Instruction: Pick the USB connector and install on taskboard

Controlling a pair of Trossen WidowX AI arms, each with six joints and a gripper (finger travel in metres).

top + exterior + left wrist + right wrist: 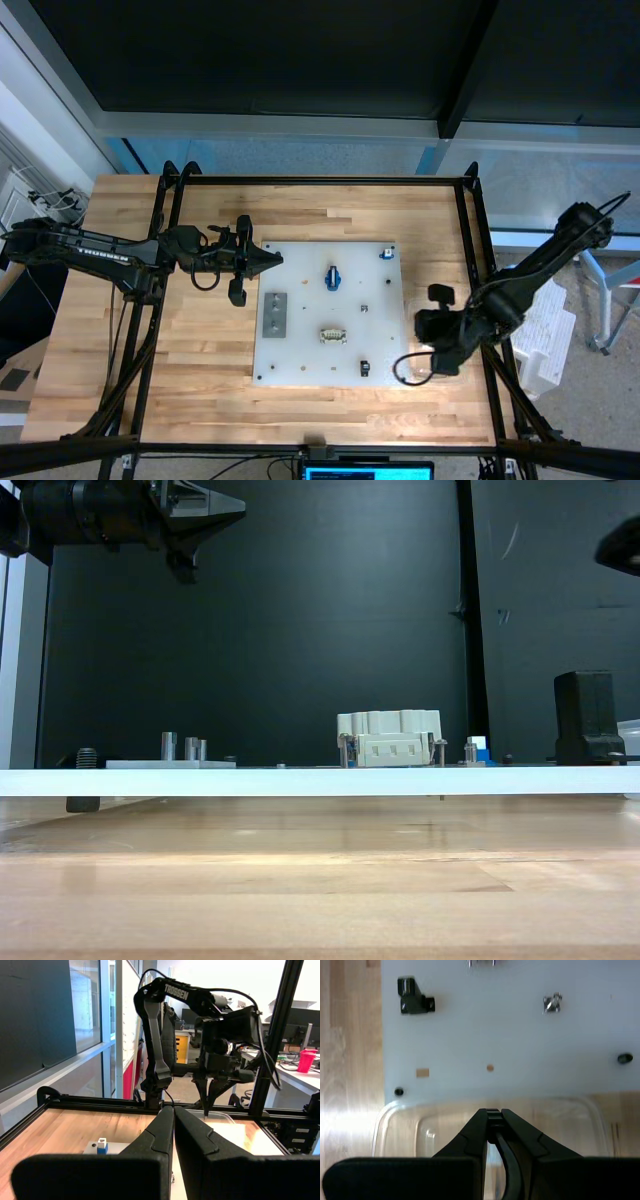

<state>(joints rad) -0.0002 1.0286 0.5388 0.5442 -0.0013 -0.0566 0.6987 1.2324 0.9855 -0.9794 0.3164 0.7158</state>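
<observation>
Right wrist view: right tool (492,1118) clamped on USB connector (492,1113) over tray (560,1120) nr taskboard (520,1035); left tool (268,258) together, abv taskboard's left edge.

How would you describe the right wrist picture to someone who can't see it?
The right tool is shut on a tiny black USB connector, above a clear tray beside the white taskboard, which carries a small black socket. The left tool is not in this view; it hovers shut over the taskboard's left edge.
</observation>
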